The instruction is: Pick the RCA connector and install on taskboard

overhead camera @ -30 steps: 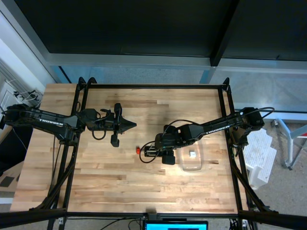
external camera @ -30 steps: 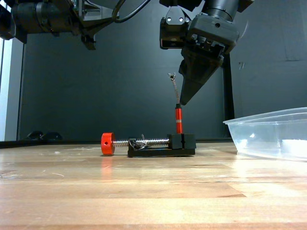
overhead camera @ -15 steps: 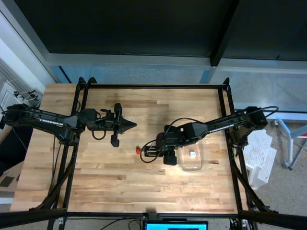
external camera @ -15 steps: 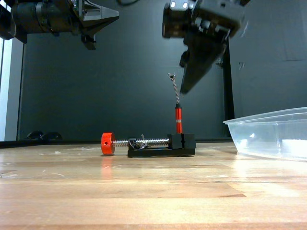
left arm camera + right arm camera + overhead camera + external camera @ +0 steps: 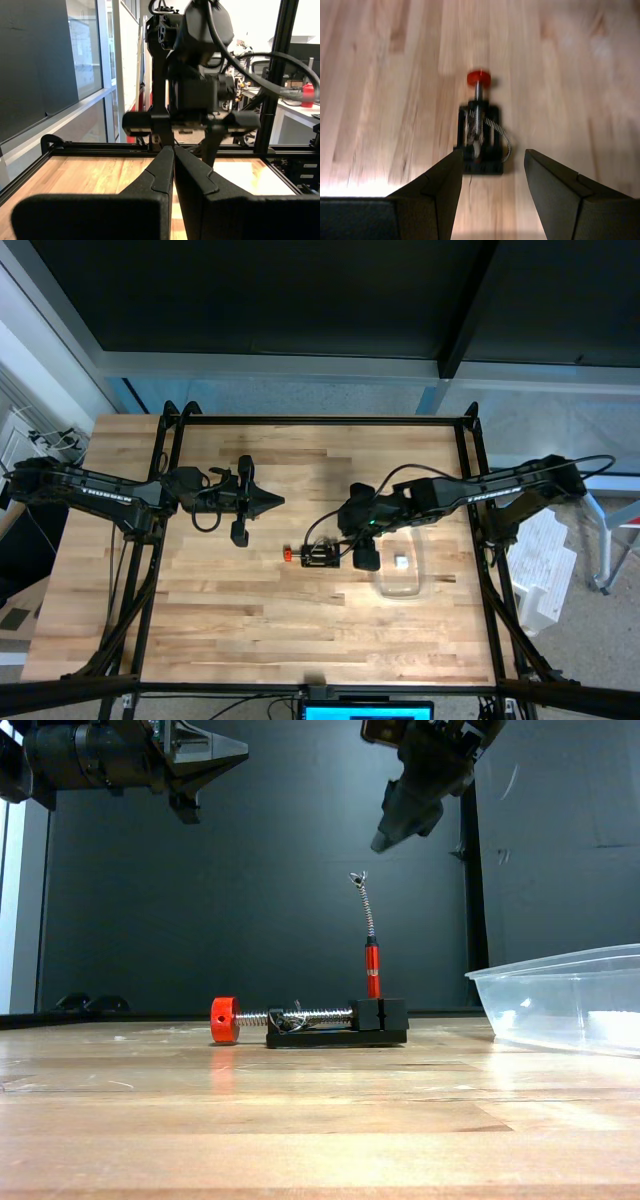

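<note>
Near the middle of the table (image 5: 250, 620) sits the taskboard (image 5: 318, 555), red knob (image 5: 225, 1019) at nine o'clock. The RCA connector (image 5: 372, 970) stands straight up in its three o'clock end. The right gripper (image 5: 386, 840) hangs high above it at one o'clock, claw released and empty. The left gripper (image 5: 278, 502) hangs at ten o'clock, well apart, claw clenched on nothing. A clear tray (image 5: 402, 578) lies at three o'clock
</note>
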Robot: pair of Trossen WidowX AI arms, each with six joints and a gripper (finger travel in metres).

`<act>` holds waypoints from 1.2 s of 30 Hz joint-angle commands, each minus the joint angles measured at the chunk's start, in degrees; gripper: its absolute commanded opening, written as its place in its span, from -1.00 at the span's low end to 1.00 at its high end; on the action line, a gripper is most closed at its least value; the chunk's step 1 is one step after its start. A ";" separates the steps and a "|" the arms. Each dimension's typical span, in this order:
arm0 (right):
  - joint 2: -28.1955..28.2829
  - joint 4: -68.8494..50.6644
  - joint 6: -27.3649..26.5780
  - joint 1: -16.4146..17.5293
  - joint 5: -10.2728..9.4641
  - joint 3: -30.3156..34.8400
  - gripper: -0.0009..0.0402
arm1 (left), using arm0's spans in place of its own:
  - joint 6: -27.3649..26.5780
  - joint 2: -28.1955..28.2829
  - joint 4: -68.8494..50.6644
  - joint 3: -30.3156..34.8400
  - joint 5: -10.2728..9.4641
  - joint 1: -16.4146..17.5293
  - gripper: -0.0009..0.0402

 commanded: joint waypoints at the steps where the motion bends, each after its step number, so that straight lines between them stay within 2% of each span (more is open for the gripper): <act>1: -3.04 5.20 -0.90 -0.63 0.00 -2.64 -0.14 | 0.02 0.02 0.02 0.00 0.00 0.02 -0.96; 11: -11.37 24.06 -0.90 -3.37 -0.07 -12.74 -0.19 | 0.02 0.02 0.02 0.00 0.00 0.00 -0.96; 25: -18.08 46.21 -1.73 -5.86 -0.17 -24.26 -0.67 | 0.02 0.02 0.00 0.00 0.00 0.00 -0.96; 28: -18.58 49.96 -1.90 -5.95 -0.87 -26.01 -0.79 | 0.02 0.02 0.02 0.00 0.00 0.00 -0.96; 30: -18.86 52.83 -2.36 -5.95 -2.12 -27.21 -0.87 | 0.02 0.02 0.02 0.00 0.00 0.02 -0.96; 32: -18.99 55.60 -2.78 -5.95 -2.05 -28.41 -0.96 | 0.02 0.02 0.02 0.00 0.00 0.00 -0.96; 36: -19.47 59.10 -3.23 -5.95 -1.53 -30.32 -0.94 | 0.02 0.02 0.02 0.00 0.00 0.00 -0.96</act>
